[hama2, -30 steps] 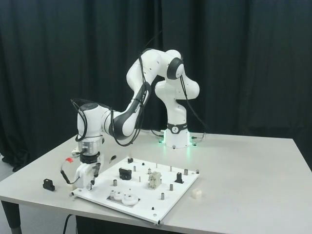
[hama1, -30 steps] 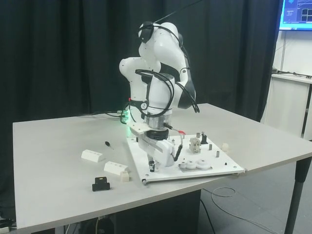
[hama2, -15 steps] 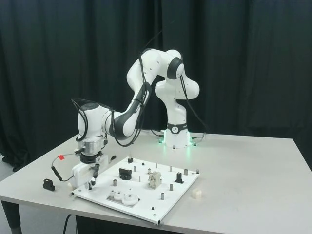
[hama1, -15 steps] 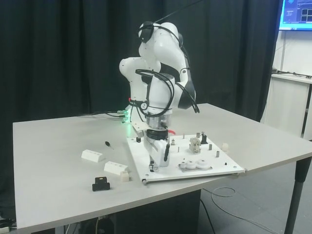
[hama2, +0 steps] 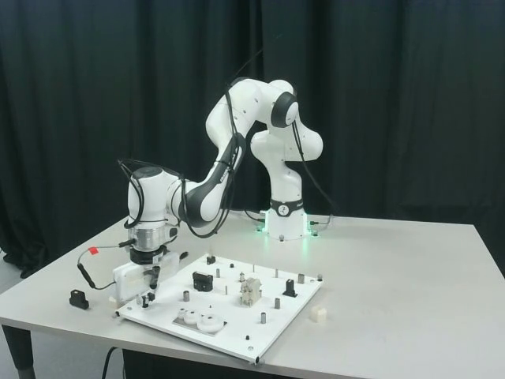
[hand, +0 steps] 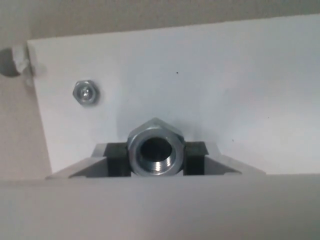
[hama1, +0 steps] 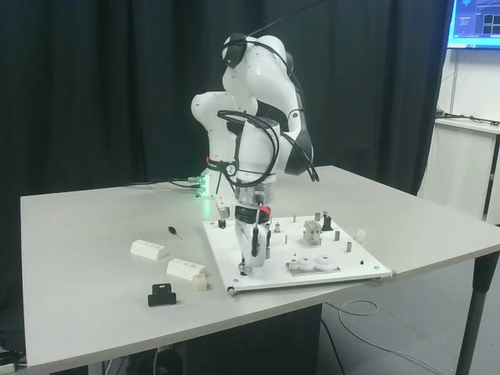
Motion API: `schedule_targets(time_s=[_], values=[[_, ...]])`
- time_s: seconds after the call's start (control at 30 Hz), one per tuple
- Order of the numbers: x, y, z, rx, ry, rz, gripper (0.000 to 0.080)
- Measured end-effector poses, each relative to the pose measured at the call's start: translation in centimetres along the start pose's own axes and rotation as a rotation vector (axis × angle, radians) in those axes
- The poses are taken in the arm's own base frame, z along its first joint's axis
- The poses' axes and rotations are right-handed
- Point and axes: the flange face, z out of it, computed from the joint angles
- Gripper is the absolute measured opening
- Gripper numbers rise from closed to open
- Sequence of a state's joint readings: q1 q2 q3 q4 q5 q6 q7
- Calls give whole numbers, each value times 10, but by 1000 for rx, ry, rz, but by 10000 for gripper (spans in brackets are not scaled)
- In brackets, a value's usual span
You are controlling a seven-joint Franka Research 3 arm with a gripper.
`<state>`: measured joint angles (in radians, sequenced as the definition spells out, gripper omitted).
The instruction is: Insert bolt 4.
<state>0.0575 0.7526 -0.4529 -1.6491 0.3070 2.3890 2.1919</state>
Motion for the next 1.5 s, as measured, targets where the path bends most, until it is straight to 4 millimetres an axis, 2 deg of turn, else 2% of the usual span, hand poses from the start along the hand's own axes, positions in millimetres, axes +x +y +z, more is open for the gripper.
schedule_targets(time_s=[1.5], values=[[-2, 1, -1, 9, 4, -11, 226]])
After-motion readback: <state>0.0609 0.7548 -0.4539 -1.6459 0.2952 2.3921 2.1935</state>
